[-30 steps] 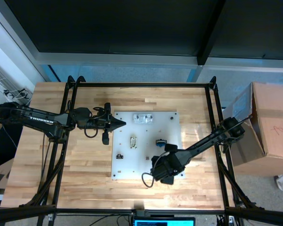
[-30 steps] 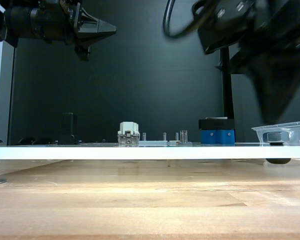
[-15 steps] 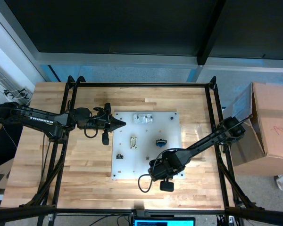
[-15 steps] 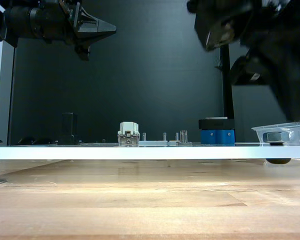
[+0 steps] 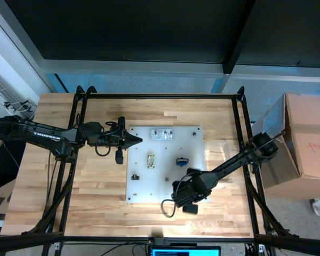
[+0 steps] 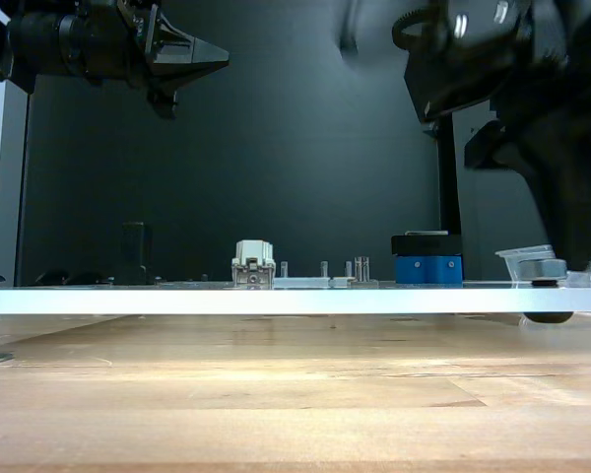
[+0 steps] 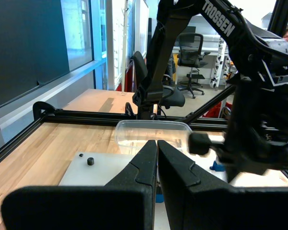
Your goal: Unfasten the M12 nut and place it in the container
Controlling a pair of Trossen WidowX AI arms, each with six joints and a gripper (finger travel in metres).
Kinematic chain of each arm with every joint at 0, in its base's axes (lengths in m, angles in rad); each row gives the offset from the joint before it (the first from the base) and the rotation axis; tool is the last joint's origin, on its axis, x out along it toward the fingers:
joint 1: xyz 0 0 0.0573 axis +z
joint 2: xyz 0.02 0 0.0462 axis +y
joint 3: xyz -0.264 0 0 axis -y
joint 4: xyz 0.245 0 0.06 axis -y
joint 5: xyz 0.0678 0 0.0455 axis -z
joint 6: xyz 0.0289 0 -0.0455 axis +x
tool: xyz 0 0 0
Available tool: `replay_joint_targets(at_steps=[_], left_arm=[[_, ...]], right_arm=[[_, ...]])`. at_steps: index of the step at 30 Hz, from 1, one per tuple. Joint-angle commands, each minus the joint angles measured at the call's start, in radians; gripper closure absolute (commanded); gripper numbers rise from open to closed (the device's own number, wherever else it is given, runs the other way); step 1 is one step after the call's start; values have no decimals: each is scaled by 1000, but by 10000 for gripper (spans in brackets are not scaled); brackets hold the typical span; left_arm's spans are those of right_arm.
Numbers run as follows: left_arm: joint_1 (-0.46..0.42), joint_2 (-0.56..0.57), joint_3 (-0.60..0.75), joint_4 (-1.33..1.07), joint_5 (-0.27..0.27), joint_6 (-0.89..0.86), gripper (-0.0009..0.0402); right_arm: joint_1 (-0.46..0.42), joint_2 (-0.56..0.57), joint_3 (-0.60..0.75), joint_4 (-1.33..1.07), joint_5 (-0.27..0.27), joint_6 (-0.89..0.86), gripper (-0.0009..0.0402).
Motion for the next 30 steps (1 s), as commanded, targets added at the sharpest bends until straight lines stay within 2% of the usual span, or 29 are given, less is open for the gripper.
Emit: replay_joint_targets(at_steps=[1,4,12,21,30], left_arm=[[0,0,0,0,0,0,393],[0,0,0,-1,0,0,393],[0,0,0,-4,0,0,393],[0,0,0,-2,0,0,393],[0,0,0,0,0,0,393]], right_arm=[[-3,-3,34,-89,66,14,393],[-3,-20,39,-74,36,13,393],[-2,-35,39,6,-197,-76,393],[0,-3,35,108,-203,-76,393],[0,20,16,142,-182,-75,393]])
